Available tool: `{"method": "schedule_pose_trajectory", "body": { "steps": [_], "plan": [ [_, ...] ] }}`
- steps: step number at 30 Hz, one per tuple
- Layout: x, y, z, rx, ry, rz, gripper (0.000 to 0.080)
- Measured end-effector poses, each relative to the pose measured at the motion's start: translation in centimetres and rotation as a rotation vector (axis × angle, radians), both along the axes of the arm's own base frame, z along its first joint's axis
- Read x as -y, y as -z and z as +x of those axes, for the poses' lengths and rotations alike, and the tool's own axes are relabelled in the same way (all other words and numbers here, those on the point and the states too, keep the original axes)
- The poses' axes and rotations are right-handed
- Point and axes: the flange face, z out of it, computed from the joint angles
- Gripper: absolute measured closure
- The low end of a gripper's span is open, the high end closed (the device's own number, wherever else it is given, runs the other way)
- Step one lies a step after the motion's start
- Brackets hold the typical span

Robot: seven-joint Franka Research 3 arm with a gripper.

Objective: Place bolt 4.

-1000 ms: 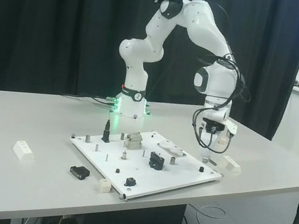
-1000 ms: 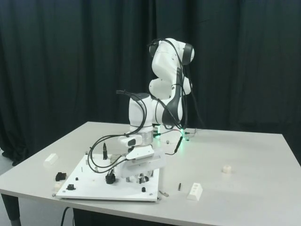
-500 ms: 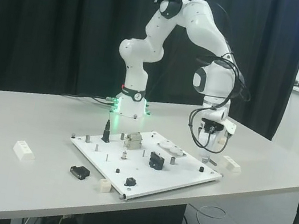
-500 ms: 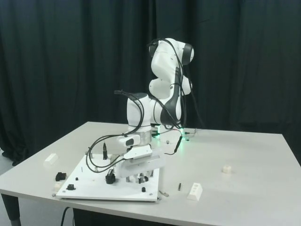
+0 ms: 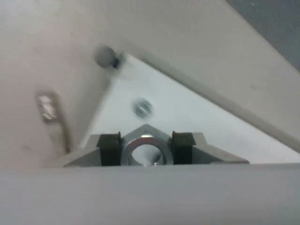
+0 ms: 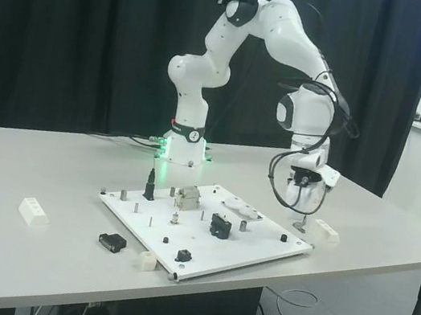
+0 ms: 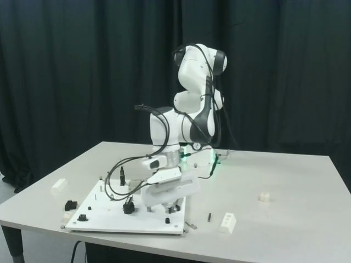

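Observation:
In the wrist view my gripper [image 5: 145,149] is shut on a grey hex-headed bolt [image 5: 146,140], held between the two black pads [image 5: 108,148]. Below it lies a corner of the white board [image 5: 178,117] with a small threaded socket [image 5: 142,108]. In the first room view the gripper [image 6: 302,218] hangs just above the board's [image 6: 205,234] right corner. The second room view shows the gripper [image 7: 174,207] low over the board's [image 7: 109,219] near right part, with the bolt itself hidden there.
Several black and grey parts stand on the board. A white block [image 6: 325,231] lies right of the gripper. Two loose bolts [image 7: 209,217] and a white block [image 7: 227,223] lie off the board. Another white block [image 6: 34,211] sits at the left.
The gripper first shifted slightly inward over the board, then swung out to its right corner. The wrist has turned a little. The grip on the bolt is unchanged.

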Motion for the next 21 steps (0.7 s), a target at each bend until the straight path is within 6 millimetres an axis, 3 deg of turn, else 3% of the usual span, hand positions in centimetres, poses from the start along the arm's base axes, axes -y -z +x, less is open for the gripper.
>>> {"method": "schedule_pose_trajectory", "body": {
  "steps": [7,21],
  "plan": [
    [-4.2,-0.4,-0.2,0.001,0.019,0.048,0.0574],
    [-15.1,-0.2,-2.2,-0.034,0.053,0.079,0.0574]
  ]
}}
